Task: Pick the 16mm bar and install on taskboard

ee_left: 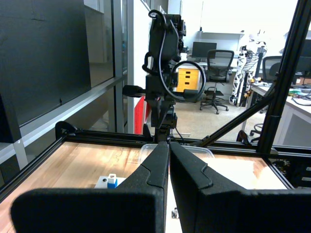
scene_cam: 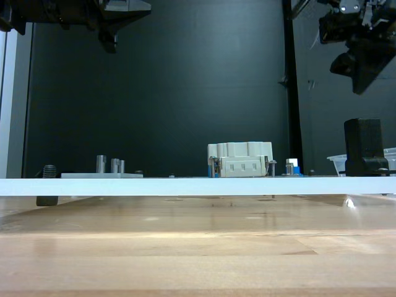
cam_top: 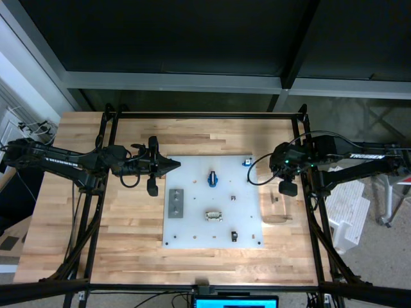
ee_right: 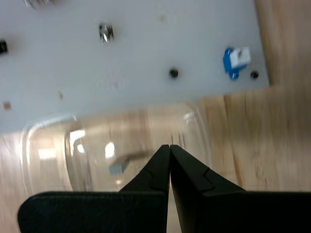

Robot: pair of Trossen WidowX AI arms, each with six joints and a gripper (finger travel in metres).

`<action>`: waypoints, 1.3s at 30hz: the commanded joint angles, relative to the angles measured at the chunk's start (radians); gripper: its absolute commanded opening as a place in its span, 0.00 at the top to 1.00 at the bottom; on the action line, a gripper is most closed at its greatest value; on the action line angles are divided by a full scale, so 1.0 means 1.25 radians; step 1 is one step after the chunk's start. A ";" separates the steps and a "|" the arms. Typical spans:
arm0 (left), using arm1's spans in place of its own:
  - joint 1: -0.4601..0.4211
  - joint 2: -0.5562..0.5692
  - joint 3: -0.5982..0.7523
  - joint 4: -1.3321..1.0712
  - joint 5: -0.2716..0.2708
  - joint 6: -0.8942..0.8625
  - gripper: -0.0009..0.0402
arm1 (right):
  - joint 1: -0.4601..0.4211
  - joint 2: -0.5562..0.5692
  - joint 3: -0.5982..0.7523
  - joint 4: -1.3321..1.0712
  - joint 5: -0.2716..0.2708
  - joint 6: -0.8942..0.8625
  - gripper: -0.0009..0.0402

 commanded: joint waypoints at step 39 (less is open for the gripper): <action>0.000 0.000 0.000 0.000 0.000 0.000 0.98 | 0.225 0.139 -0.061 0.035 0.041 0.091 0.59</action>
